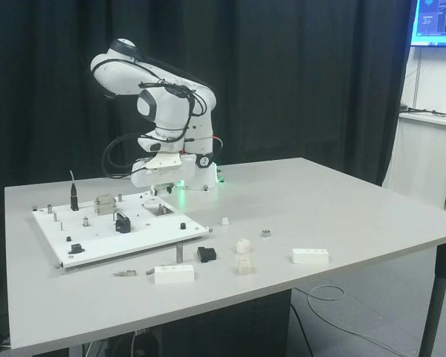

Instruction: Place medium gear.

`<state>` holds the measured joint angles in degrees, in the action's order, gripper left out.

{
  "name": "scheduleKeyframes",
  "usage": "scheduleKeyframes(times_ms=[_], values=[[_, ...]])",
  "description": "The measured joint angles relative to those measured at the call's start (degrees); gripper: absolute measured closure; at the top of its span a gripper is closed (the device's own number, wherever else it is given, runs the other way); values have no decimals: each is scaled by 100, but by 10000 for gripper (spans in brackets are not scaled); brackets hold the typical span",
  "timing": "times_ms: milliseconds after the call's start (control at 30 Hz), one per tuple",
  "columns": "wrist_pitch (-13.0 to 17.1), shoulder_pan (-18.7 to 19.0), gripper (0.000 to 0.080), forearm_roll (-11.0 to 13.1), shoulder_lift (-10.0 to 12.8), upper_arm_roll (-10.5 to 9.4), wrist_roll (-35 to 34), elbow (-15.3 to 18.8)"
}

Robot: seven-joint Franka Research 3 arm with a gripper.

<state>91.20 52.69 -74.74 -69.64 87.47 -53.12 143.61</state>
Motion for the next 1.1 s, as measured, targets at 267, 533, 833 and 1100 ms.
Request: scheduleKeyframes(times_ms=[267, 533, 833, 1100], values=[[-41, -15, 406, 24, 0, -89, 0, 0], [-41, -23, 406, 22, 0, -88, 0, -6], [-14, -23, 406, 16, 0, -85, 0, -13], [199, -7, 406, 18, -3, -49, 0, -2]])
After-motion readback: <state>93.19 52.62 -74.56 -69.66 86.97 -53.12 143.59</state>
